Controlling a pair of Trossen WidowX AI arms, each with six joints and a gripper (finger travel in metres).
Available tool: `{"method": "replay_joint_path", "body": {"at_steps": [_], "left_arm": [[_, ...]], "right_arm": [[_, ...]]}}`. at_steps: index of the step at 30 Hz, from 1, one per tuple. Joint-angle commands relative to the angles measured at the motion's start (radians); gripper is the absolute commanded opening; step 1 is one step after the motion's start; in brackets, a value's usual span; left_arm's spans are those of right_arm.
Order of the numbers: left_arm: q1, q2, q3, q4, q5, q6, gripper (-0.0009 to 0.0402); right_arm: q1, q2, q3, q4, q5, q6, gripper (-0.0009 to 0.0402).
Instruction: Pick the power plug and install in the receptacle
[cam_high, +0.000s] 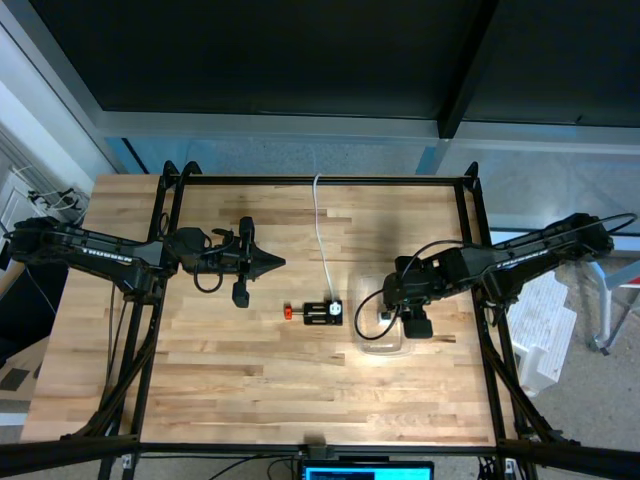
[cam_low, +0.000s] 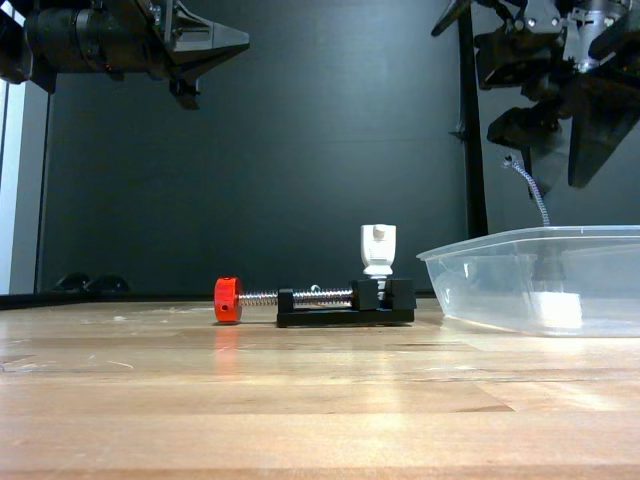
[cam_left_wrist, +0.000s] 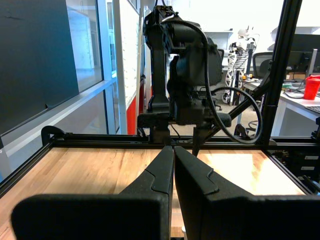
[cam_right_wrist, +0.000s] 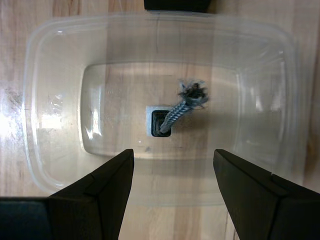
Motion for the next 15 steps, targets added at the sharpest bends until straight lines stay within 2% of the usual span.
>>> {"method": "replay_joint_path", "body": {"at_steps": [1, 3, 8, 12, 15], "left_arm": [[0.0, 0.0, 0.0, 0.0, 0.0, 0.0, 0.0], [0.0, 0.0, 0.0, 0.0, 0.0, 0.0, 0.0], [0.0, 0.0, 0.0, 0.0, 0.0, 0.0, 0.0], [0.0, 0.0, 0.0, 0.0, 0.0, 0.0, 0.0], [0.0, 0.0, 0.0, 0.0, 0.0, 0.0, 0.0]], "right_arm": [[0.013, 0.013, -0.014, 0.02, 0.011, 0.006, 0.0224], [0.019, 0.013, -0.029, 0.036, 0.028, 0.022, 0.0224], [0.025, 0.013, -0.06, 0.08, 0.031, 0.052, 0.0224], [0.031, 0.033, -0.068, 0.109, 0.05, 0.056, 0.0224], [0.034, 0.05, -0.069, 0.123, 0.053, 0.056, 0.0224]]}}
